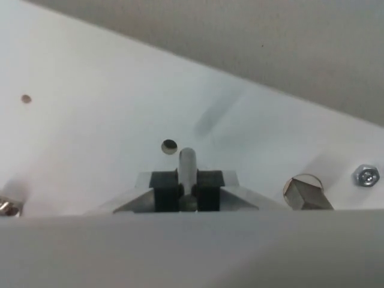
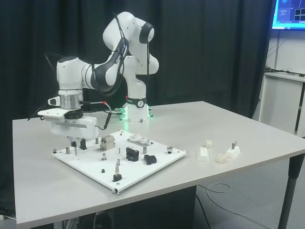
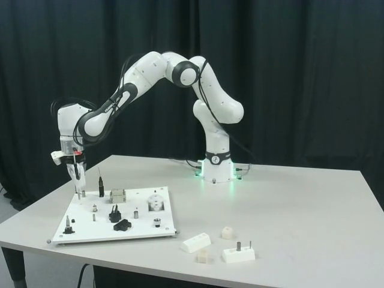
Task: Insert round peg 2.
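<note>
Gripper (image 1: 187,191) — black pads clamped on the round peg (image 1: 187,165), held upright above the white board (image 1: 90,150). Peg tip sits just beside a small round hole (image 1: 170,146), not in it. On the board nearby: a hex bolt (image 1: 365,176) and a square-headed peg (image 1: 306,195).

The claw (image 3: 77,179) holds a thin peg (image 3: 77,187) upright above the white board's (image 3: 144,231) far corner.
</note>
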`<state>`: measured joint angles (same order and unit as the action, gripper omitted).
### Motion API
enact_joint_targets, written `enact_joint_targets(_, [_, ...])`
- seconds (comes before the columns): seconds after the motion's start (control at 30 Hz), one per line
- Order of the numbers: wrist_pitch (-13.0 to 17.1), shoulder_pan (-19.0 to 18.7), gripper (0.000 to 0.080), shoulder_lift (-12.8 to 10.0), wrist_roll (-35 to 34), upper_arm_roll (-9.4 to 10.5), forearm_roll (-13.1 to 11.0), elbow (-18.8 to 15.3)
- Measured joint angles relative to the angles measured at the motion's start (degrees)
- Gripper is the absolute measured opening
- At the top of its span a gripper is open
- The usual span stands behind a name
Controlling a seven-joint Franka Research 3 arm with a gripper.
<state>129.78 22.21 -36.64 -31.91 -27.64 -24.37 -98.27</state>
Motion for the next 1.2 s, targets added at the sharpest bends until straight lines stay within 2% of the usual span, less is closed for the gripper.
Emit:
enact_joint_targets(0.33, [0.01, -0.03, 0.0061, -1.32, 0.23, 0.13, -0.11, 0.02])
enact_joint_targets(1.2, [1.10, -0.93, 0.0061, -1.57, 1.21, 0.14, -0.12, 0.21])
